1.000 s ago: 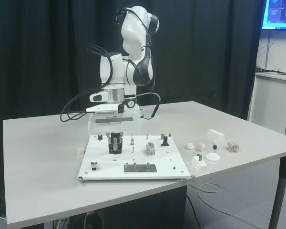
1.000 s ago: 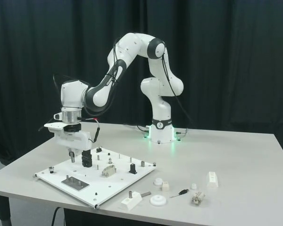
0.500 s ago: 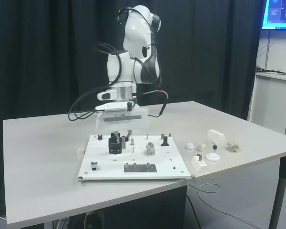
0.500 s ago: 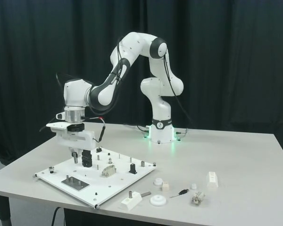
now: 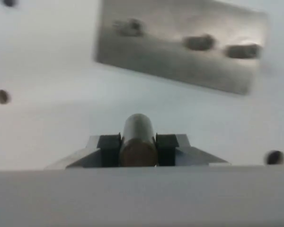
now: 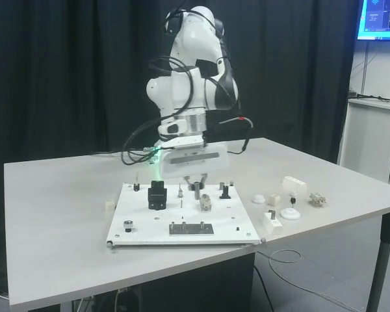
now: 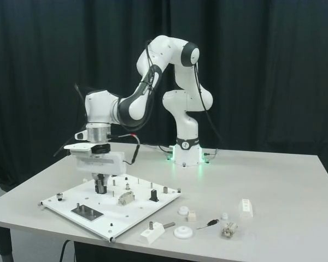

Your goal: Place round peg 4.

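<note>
Shifted along white board [image 6: 143, 224], gripper [image 5: 138, 150] grasping round peg [image 5: 137, 142]; open board beneath

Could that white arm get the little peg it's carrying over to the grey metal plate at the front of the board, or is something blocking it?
Probably yes. The gripper holds the round peg above the white board, and the grey metal plate lies uncovered nearby with nothing tall between them.
</note>
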